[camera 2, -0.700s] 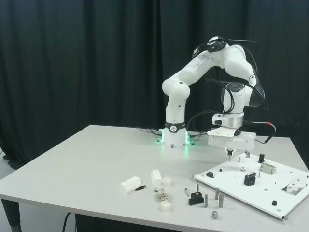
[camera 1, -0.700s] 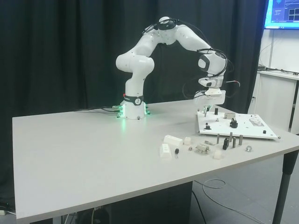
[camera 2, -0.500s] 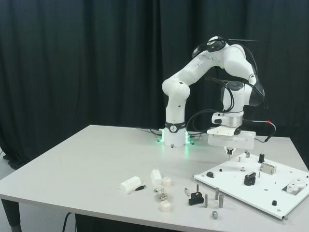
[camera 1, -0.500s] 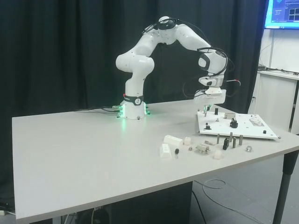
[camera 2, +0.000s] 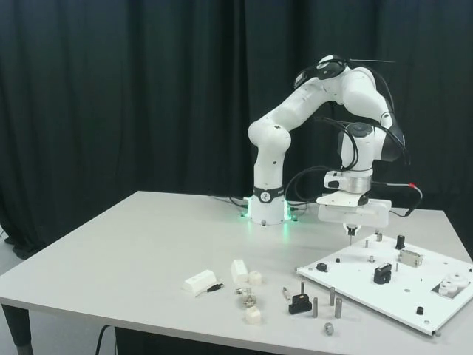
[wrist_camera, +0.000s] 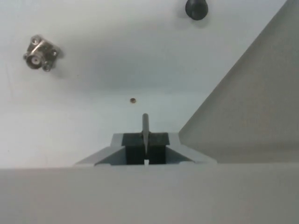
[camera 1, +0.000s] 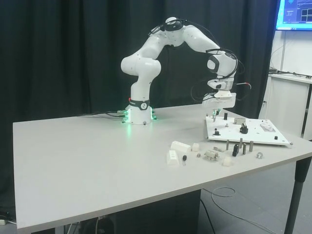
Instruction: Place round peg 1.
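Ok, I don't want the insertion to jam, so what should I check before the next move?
1. Grip: the gripper is shut on the round peg, which sits centred between the fingers. Ok.
2. Position: the gripper hangs above the white board, with the peg not touching it. Ok.
3. Alignment: the small hole shows slightly apart from the peg's tip. Cannot tell whether they line up.
4. Tilt: the peg runs straight out from the fingers. Ok, as far as can be seen.
5. Neighbours: the metal connector and the black knob stand well away from the hole. Ok.
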`<state>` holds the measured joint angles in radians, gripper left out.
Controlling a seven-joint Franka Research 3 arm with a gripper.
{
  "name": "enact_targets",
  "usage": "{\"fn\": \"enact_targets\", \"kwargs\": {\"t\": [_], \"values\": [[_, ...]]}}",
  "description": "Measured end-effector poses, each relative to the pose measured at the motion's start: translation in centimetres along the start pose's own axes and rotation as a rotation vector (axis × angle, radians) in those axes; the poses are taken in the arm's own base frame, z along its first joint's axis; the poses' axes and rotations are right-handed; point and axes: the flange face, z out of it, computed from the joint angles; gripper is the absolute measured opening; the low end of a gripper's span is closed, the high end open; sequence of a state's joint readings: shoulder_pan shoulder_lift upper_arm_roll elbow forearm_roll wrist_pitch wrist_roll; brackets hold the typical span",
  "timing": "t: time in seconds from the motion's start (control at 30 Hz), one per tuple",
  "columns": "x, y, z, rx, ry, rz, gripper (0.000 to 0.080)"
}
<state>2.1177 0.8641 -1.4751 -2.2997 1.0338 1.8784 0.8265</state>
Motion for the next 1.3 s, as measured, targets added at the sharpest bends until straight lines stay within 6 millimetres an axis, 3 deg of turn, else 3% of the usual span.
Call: {"fn": "enact_targets", "kwargs": {"t": [0.93, 1.3], "values": [[0.1, 0.0, -0.1, 0.001, 0.004, 0.001, 0.0015], [1.5, -0.7, -1.4, 0.056, 0.073, -0.006, 0.0015]]}}
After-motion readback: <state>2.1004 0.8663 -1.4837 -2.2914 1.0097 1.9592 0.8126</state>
